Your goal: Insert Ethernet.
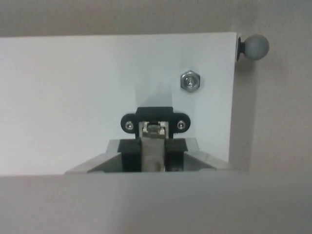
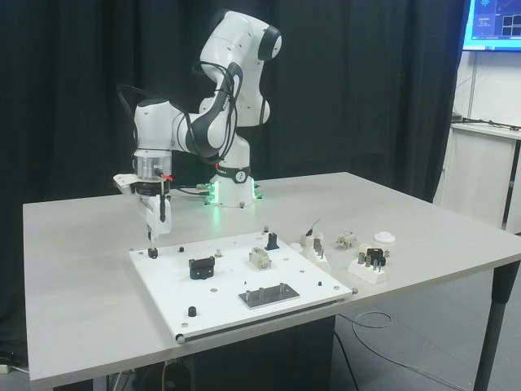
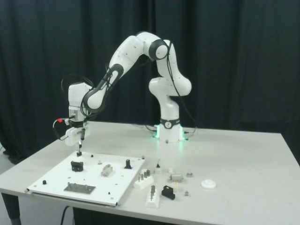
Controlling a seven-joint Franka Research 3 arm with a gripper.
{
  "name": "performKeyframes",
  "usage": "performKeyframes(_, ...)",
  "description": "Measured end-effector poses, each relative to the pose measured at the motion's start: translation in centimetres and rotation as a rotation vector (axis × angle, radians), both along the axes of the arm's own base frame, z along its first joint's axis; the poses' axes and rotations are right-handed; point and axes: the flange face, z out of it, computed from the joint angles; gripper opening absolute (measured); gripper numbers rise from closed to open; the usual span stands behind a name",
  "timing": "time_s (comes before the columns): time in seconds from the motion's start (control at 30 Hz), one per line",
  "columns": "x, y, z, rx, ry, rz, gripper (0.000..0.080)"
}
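— Where is the gripper [image 2: 152, 230]?
— Over the far corner of the white board [image 2: 236, 285], pointing down, its fingers clamped on the Ethernet plug [image 1: 154, 141].
— And the socket?
— The black Ethernet socket [image 1: 155, 120] is screwed to the board, directly under the plug in the wrist view, beside a hex nut [image 1: 190, 81].

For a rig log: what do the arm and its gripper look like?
The arm has rounded white shells with black joint bands. Black cables loop beside its wrist, and green light glows at the base. The gripper is narrow, with black fingers.
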Motion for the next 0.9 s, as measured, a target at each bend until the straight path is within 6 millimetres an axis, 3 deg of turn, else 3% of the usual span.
performKeyframes(0.9, -0.22, 0.04, -0.23, 0.022, -0.01, -0.025, 0.0094)
